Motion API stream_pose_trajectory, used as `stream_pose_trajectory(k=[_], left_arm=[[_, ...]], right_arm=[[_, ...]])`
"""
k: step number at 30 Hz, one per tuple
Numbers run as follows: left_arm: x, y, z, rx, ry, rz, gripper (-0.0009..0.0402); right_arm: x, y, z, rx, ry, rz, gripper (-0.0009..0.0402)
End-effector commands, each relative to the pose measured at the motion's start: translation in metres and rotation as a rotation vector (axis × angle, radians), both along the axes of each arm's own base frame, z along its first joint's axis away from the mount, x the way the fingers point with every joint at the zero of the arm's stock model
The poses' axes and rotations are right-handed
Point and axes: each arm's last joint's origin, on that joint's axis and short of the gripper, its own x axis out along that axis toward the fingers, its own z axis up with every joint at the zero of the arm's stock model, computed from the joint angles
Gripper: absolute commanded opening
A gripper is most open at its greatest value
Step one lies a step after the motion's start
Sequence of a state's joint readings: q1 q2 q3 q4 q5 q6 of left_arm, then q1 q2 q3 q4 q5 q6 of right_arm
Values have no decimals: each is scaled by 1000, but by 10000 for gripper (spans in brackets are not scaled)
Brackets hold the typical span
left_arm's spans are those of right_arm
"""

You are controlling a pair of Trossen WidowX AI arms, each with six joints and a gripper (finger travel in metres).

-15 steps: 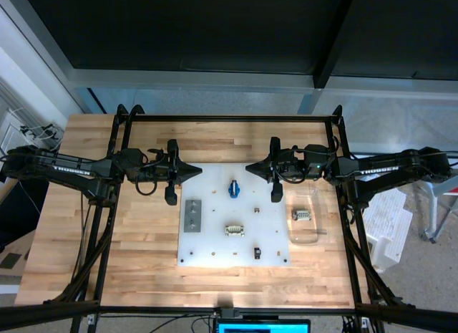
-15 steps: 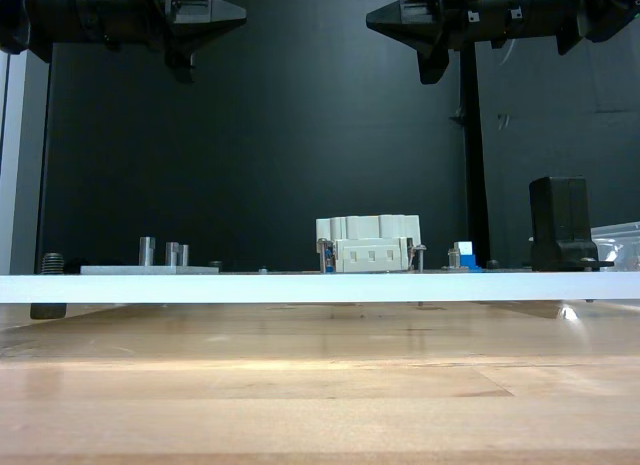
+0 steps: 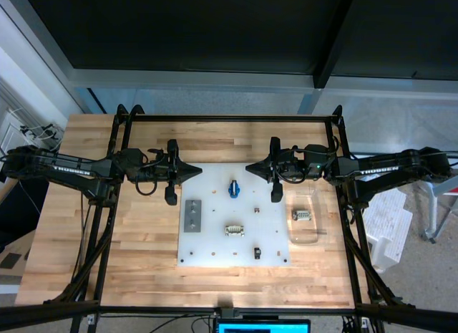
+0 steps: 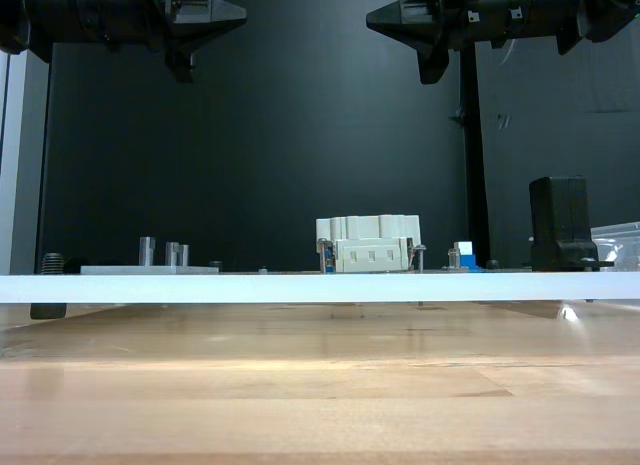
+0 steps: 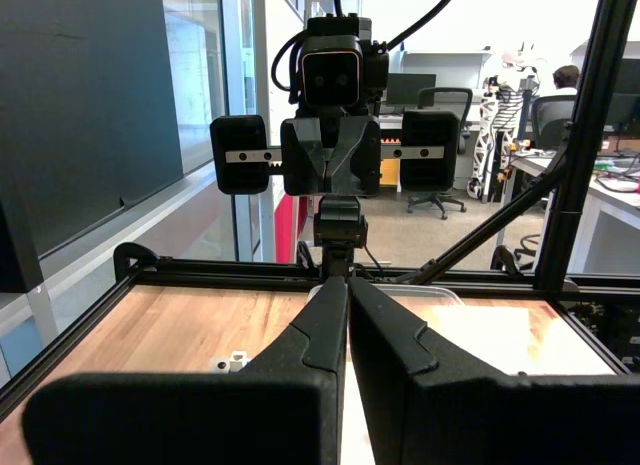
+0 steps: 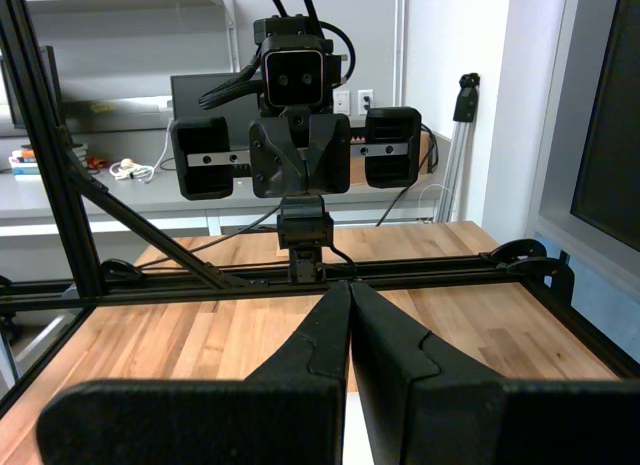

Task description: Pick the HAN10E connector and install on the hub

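The HAN10E connector (image 3: 301, 215) is a small beige-grey insert lying in a clear tray (image 3: 306, 236) right of the white plate (image 3: 215, 254). The hub (image 3: 234, 230) is screwed to the plate near its middle; in the low view the hub (image 4: 368, 245) stands beige above the plate edge. My left gripper (image 3: 201, 170) hovers high over the plate's far left corner, shut and empty. My right gripper (image 3: 247, 167) hangs high over the plate's far side, facing it, also shut and empty. Both wrist views show the fingers pressed together, left gripper (image 5: 347, 282) and right gripper (image 6: 350, 285).
On the plate also sit a blue knob (image 3: 233, 188), a grey metal block (image 3: 192, 213) and a small black part (image 3: 258, 253). A black frame (image 3: 229, 119) borders the wooden table. In the low view the black part (image 4: 562, 225) stands at the right.
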State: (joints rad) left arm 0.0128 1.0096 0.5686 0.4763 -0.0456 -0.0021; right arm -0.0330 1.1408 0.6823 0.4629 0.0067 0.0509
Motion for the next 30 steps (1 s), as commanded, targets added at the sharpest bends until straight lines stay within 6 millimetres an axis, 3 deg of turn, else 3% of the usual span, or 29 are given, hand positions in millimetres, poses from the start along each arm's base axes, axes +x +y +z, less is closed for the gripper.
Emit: stream_pose_trajectory(k=[1, 30], left_arm=[[0, 0, 0, 0, 0, 0, 1], [0, 0, 0, 0, 0, 0, 1]], right_arm=[[0, 0, 0, 0, 0, 0, 0], [0, 0, -2, 38, 23, 8, 0]])
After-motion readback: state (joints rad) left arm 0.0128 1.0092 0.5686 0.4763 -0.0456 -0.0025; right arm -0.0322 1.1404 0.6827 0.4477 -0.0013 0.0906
